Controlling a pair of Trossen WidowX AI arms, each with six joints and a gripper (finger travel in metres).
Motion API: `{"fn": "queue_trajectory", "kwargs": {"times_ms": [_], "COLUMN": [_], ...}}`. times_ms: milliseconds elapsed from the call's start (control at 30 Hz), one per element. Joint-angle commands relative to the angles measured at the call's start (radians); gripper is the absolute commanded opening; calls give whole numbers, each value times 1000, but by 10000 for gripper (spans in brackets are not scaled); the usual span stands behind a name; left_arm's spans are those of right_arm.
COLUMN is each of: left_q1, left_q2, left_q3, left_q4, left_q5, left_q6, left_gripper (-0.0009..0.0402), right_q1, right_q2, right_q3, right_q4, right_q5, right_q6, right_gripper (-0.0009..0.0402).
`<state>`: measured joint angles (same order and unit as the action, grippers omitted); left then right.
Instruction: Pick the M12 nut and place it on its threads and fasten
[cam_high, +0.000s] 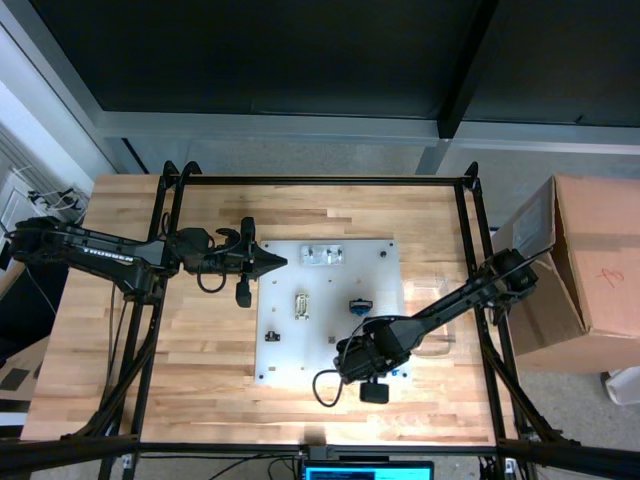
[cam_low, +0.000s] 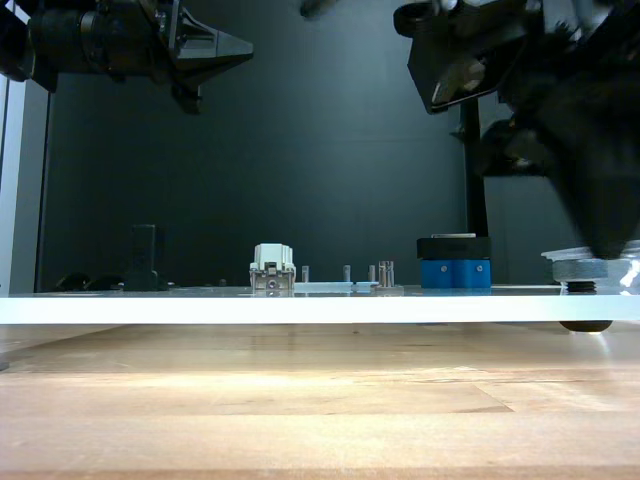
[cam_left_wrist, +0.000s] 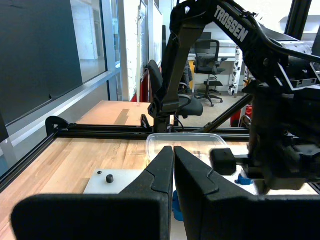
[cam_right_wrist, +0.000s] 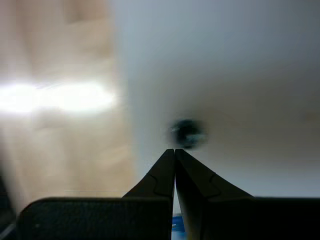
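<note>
Silver nut (cam_low: 590, 270) sits on its stud (cam_low: 582, 287) near the near right edge of the white board (cam_high: 290, 370), going by the low view. A sliver of black stud shows under it. The high view cannot confirm this, as the right gripper covers the spot. A clear tray (cam_high: 440, 335) lies just right of the board, behind the nut in the low view. Black frame rails box the table in. A cardboard box (cam_high: 575, 270) stands outside the right rail. Open board lies between the two arms, with a white connector (cam_low: 272, 270) and a blue-and-black block (cam_low: 455, 265) mid-board.

"TROSSEN" reads on the left forearm (cam_high: 105, 257) and on the right arm (cam_left_wrist: 230, 22). The red scrawl on the box is unreadable.

Right arm slopes down from the right edge, wrist bent. The right gripper (cam_right_wrist: 175, 150) points down just above the nut with its fingers pressed together and nothing between them. A blurred dark round spot (cam_right_wrist: 187, 132) lies just past the tips. Left arm is held high and level. The left gripper (cam_high: 275, 262) points right over the board's left edge, fingers together, holding nothing.
</note>
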<state>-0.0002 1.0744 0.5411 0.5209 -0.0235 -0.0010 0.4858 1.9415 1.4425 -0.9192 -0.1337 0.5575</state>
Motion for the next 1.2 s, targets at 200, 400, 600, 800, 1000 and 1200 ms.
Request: {"fn": "queue_trajectory", "kwargs": {"times_ms": [200, 400, 600, 800, 1000, 1200], "left_q1": [0, 0, 0, 0, 0, 0], "left_q2": [0, 0, 0, 0, 1, 1], "left_q3": [0, 0, 0, 0, 0, 0], "left_q4": [0, 0, 0, 0, -10, -18], "left_q5": [0, 0, 0, 0, 0, 0], "left_q6": [0, 0, 0, 0, 0, 0], "left_gripper": [0, 0, 0, 0, 0, 0], "right_q1": [3, 3, 3, 3, 2, 2], "right_q2": [-3, -3, -2, -5, -6, -2], "right_q3": [2, 2, -16, -17, -15, -14], "right_q4": [-49, -60, 13, -22, -55, -22], "right_q5": [52, 204, 54, -103, 150, 215], "right_q6": [5, 59, 9, -20, 41, 55], "right_gripper": [0, 0, 0, 0, 0, 0]}}
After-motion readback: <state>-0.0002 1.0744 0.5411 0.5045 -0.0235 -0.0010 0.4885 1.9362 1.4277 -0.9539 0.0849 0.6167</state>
